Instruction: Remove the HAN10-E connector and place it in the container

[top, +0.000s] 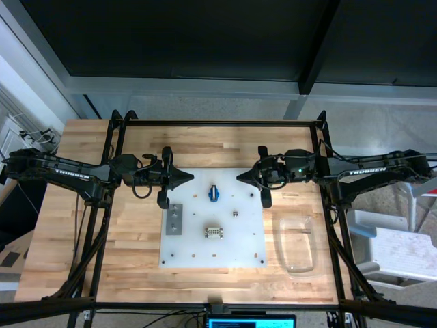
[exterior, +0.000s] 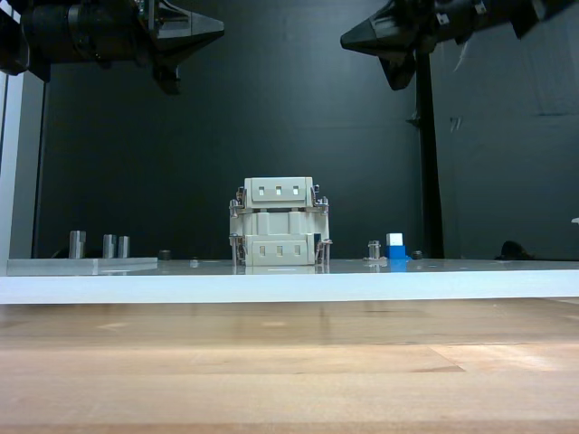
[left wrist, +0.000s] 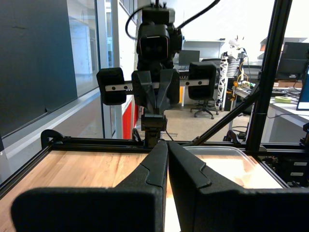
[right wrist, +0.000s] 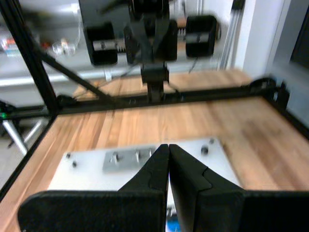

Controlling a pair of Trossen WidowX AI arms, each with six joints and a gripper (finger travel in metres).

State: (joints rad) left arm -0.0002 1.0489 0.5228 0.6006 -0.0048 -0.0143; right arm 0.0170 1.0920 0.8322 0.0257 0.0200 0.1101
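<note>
Black fingers of the left gripper [top: 192, 177] are pressed together tip to tip, with only a thin seam seen between them in the left wrist view. This gripper is held in the air above the far left part of the white board [top: 205, 254], touching none of the parts on it. The right gripper [top: 240, 177] is likewise closed on itself and is held above the board's far right part. Its tip is turned toward the left gripper, and the two are kept apart.

Nearer the front, the HAN10-E connector [top: 214, 233] is seated upright on the board, well apart from both grippers. A blue piece [top: 214, 193] stands beyond it, and a grey metal block [top: 176, 219] lies to its left.

The container [top: 296, 243] is set on the wooden table [top: 102, 239] just beside the board's right edge. The table's wood is seen through its clear floor.
</note>
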